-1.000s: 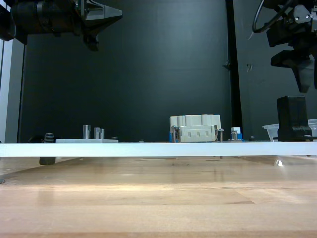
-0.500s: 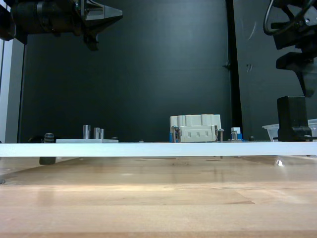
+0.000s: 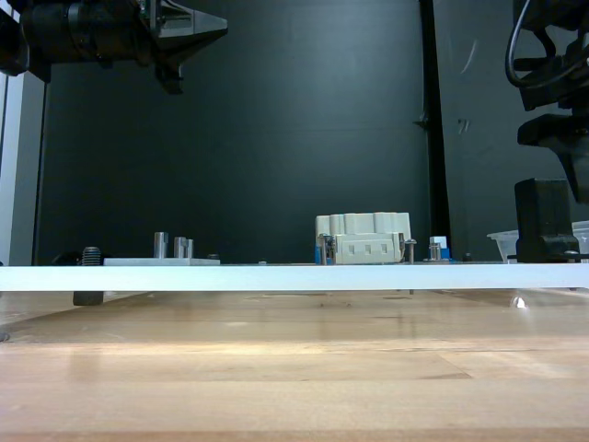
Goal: Pick the 16mm bar and install on taskboard
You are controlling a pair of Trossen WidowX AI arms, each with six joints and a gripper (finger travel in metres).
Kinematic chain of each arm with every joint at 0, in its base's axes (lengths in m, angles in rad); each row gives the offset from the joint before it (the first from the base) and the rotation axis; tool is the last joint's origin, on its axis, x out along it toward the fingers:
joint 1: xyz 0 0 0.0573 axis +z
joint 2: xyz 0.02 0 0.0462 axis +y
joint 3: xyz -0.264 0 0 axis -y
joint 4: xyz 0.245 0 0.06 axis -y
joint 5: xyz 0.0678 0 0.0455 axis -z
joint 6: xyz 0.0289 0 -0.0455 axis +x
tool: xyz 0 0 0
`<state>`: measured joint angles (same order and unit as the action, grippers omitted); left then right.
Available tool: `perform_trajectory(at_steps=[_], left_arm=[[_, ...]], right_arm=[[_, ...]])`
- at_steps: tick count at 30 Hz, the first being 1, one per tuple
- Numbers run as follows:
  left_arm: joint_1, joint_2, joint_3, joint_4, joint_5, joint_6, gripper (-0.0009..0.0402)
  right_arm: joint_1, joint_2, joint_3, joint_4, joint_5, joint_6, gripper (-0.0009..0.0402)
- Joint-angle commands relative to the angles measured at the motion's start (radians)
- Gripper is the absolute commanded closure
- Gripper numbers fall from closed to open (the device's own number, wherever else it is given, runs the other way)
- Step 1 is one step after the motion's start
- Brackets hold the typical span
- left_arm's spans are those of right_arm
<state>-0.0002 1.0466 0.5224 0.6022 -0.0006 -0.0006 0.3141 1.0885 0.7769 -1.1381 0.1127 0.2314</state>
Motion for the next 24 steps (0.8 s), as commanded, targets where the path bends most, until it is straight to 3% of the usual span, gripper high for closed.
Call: perform_trajectory(at_steps=[1, 24], left_arm=[[0.0, 0.0, 0.0, 0.0, 0.0, 0.0, 0.0393], [0.0, 0.0, 0.0, 0.0, 0.0, 0.0, 0.0393]], right_arm=[[0.002, 0.0, -0.02, 0.027, 0.0, 0.001, 0.0142], [0.018, 0.015, -0.122, 0.135, 0.0, 0.076, 0.0142]])
